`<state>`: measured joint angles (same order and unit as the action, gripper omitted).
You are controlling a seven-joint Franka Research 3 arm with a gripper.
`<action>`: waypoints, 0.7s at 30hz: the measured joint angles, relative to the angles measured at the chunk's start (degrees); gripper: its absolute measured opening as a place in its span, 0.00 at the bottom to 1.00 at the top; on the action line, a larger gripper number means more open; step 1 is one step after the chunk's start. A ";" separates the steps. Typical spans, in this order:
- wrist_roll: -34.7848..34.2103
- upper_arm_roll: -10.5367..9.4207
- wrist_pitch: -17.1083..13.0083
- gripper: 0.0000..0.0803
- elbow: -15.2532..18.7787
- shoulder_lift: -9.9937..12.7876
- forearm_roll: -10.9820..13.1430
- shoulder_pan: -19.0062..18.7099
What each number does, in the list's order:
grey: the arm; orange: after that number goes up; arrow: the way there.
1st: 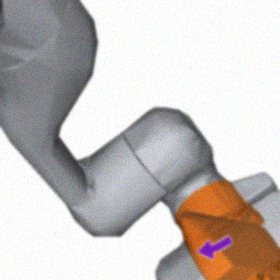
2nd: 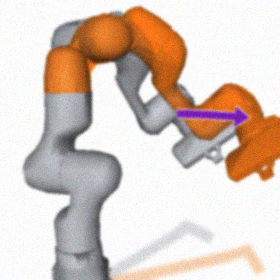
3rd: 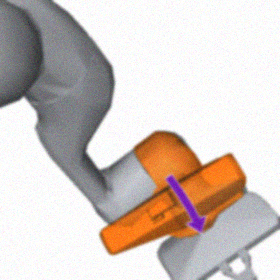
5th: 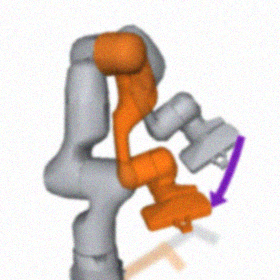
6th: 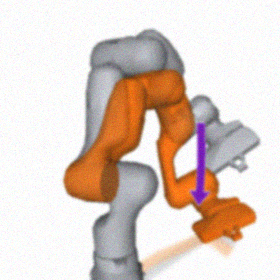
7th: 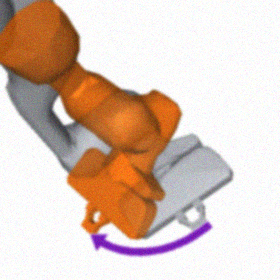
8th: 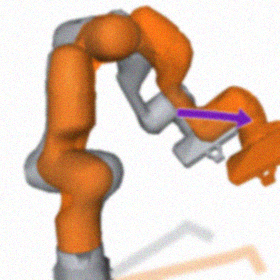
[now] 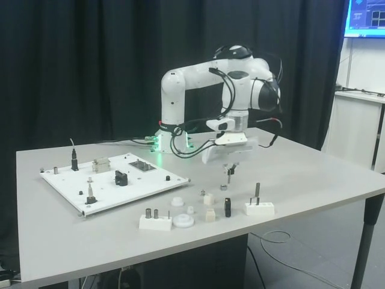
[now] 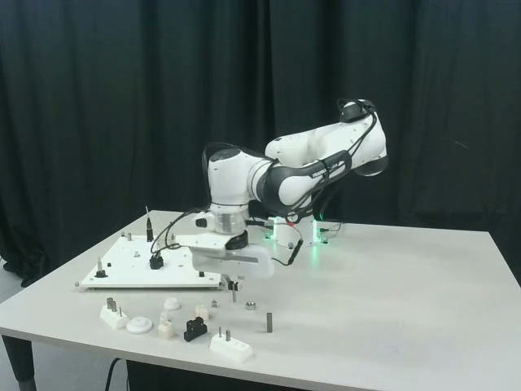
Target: Place round peg 2.
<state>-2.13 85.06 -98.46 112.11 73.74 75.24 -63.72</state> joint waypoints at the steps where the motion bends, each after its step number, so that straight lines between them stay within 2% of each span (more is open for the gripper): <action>1: 0.00 -0.23 -0.17 0.09 -0.14 0.00 0.20 -0.09; 11: 0.20 -3.18 -3.12 0.09 -0.83 -0.02 1.80 -1.11; 21: 0.28 -5.21 -5.20 0.09 -0.89 -0.02 1.97 -2.37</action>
<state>-1.85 79.85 -103.66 111.22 73.72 77.21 -66.09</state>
